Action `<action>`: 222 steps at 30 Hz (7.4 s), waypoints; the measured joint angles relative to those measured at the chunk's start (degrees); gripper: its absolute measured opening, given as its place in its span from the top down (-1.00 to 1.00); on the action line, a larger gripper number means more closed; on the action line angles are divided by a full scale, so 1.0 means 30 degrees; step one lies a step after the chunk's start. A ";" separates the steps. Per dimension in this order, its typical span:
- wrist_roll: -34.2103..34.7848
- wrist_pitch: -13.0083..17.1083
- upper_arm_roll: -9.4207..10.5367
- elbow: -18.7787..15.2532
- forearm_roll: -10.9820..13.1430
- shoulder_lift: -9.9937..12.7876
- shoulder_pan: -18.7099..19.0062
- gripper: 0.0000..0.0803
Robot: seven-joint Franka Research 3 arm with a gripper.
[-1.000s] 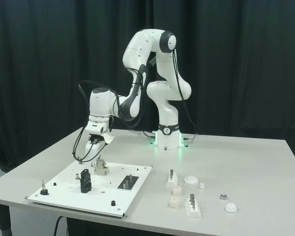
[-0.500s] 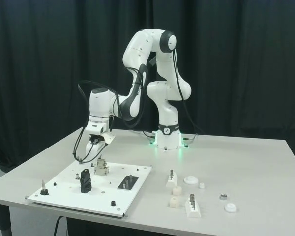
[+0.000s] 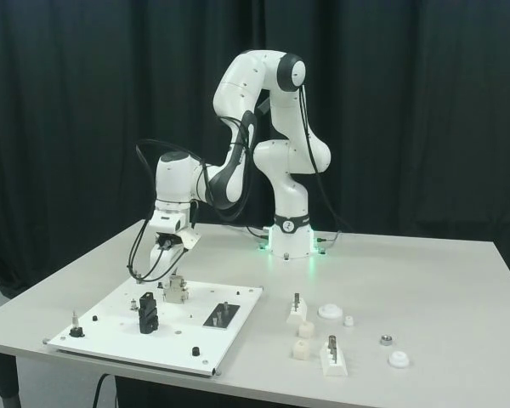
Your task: Insert waterproof.
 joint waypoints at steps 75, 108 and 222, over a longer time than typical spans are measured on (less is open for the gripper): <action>0.1411 -0.0241 -0.0099 -0.0105 -0.0100 -0.0050 0.0048 0.19; 0.1933 0.0139 -0.0128 -0.0246 -0.0248 -0.0084 0.0157 0.19; 2.4267 -0.2888 -0.1329 0.2937 -0.1663 0.0070 0.0849 -0.99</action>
